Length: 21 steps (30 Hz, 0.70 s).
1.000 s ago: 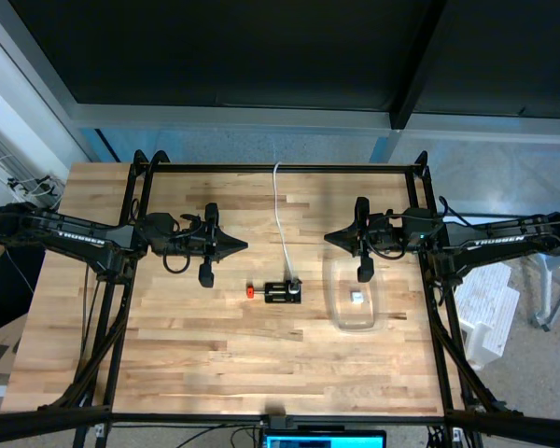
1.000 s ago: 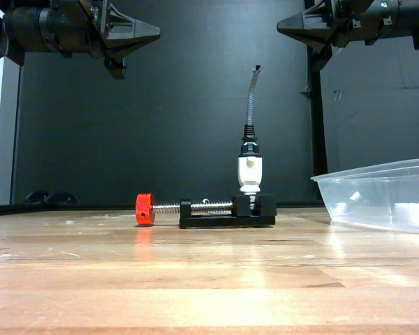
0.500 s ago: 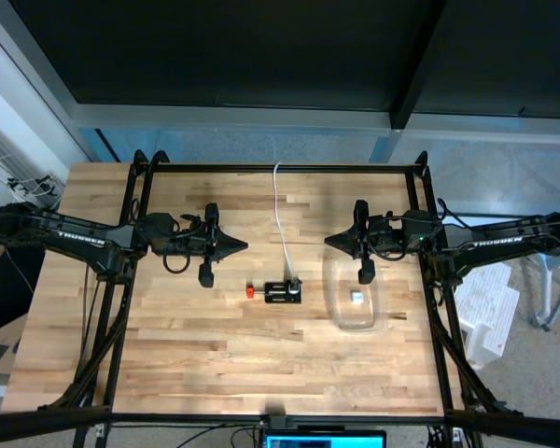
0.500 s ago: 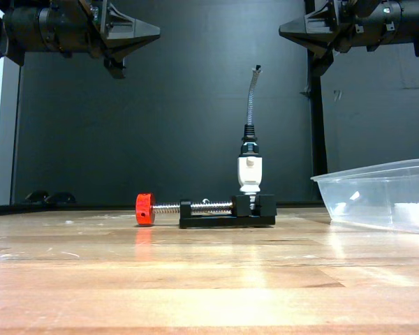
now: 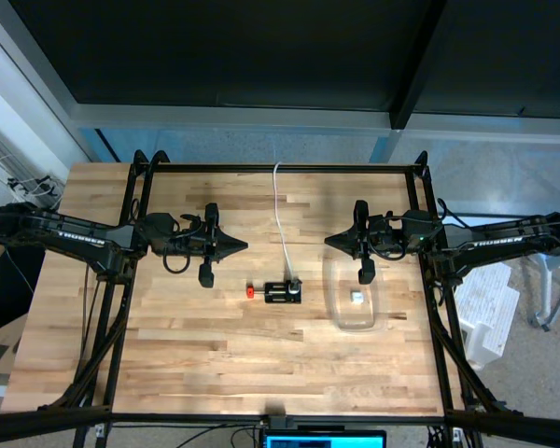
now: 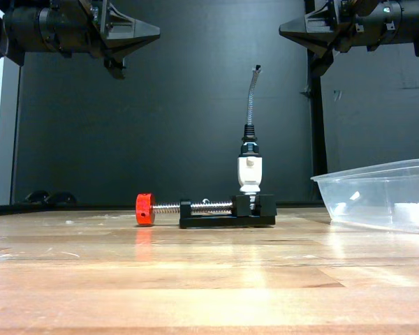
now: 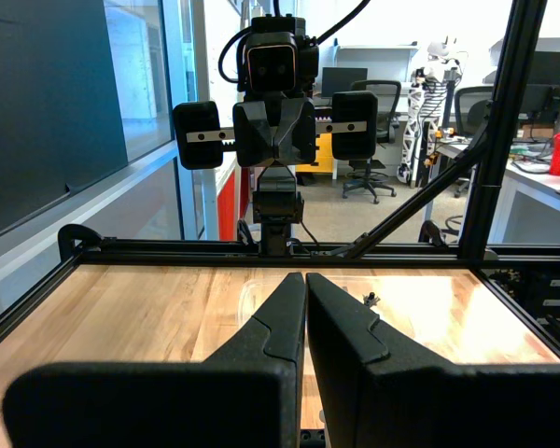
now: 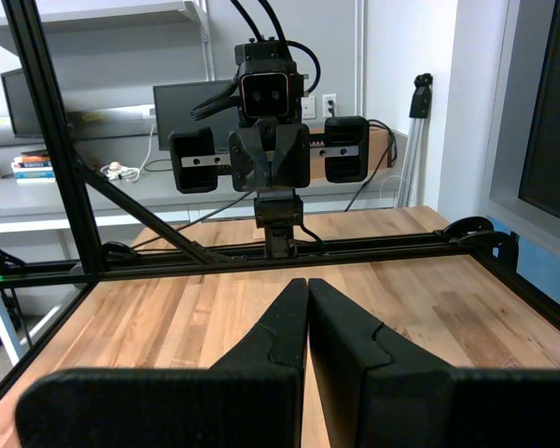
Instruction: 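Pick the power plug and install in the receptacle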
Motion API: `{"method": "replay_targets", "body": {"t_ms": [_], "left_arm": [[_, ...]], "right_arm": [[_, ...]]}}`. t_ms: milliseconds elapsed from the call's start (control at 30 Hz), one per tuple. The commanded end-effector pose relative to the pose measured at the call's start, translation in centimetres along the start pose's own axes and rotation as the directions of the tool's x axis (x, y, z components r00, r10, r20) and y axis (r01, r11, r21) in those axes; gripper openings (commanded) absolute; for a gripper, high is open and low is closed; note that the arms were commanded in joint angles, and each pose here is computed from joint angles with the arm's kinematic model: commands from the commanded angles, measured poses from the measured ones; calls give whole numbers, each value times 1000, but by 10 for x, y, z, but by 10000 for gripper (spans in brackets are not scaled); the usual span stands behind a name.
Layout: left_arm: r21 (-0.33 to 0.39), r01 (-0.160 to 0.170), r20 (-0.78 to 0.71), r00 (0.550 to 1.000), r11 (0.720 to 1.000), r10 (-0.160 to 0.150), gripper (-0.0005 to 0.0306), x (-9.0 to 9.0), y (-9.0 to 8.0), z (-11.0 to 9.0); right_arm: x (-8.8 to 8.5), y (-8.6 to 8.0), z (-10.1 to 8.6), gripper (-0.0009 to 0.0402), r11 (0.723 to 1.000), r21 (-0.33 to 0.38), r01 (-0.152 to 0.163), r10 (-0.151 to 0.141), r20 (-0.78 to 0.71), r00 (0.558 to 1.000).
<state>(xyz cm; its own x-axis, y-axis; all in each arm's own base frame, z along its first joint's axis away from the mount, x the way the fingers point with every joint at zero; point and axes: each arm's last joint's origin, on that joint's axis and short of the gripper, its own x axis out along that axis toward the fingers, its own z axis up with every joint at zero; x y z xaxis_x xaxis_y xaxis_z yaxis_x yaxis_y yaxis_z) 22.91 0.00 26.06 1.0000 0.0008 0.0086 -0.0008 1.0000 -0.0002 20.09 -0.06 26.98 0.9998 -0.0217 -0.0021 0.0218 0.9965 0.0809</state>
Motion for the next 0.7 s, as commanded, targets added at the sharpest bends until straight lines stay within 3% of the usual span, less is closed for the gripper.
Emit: {"method": "replay_targets", "body": {"t_ms": [33, 333, 700], "left_arm": [[0, 0, 0, 1000, 1000, 0, 0, 0, 0, 0], [0, 0, 0, 1000, 1000, 0, 0, 0, 0, 0], [0, 0, 0, 1000, 1000, 0, 0, 0, 0, 0]], "right_arm": [[0, 0, 0, 0, 1000, 0, 0, 0, -2, 1000], [0, 0, 0, 0, 999, -46, -1, 1, -3, 1000], [0, 0, 0, 0, 999, -45, 2, -2, -2, 1000]]}}
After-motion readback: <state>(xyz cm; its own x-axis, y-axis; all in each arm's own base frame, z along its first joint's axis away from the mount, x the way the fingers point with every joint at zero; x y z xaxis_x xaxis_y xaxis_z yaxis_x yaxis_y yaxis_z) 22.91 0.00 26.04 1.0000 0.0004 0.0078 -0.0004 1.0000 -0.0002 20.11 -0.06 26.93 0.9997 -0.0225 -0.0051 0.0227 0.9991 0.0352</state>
